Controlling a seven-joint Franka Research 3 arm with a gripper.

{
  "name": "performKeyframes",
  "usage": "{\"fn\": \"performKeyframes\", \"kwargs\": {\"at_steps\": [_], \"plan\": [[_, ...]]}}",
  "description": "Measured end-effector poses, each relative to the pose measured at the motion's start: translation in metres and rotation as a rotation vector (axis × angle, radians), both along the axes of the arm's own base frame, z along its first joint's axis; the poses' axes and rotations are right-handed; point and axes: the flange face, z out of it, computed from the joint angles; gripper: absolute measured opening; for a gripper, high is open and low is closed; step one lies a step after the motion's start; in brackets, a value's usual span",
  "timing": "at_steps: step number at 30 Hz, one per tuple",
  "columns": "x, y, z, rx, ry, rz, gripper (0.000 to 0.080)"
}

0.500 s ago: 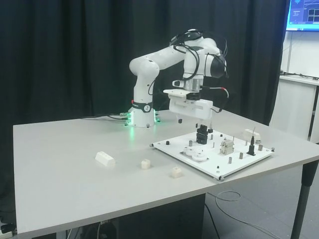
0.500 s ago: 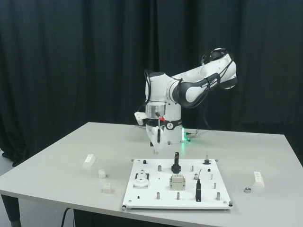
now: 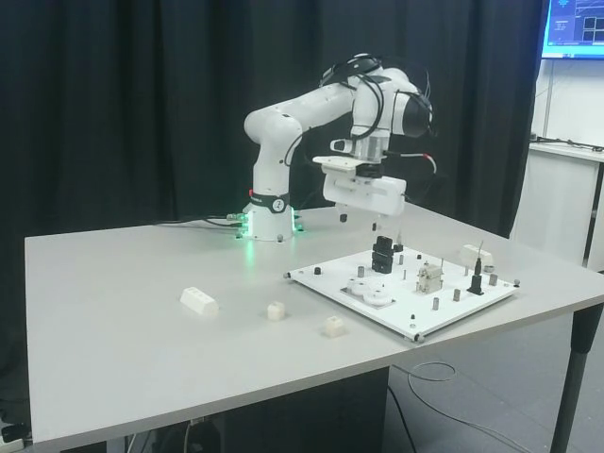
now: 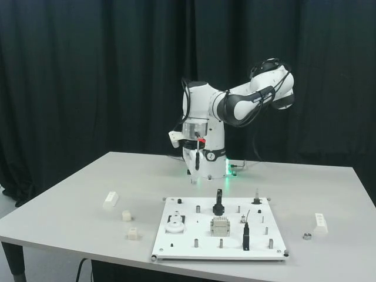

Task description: Pick bolt 4.

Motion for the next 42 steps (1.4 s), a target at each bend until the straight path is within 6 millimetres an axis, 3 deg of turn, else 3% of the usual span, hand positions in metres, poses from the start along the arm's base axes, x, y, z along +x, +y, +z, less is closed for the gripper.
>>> {"fn": "performKeyframes", "kwargs": {"at_steps": [30, 42], "plan": [[0.009, 0.009, 0.036, -0.028, -0.01, 0.007, 0.08], [0.022, 0.04, 0.048, -0.015, -0.017, 0.049, 0.08]]}}
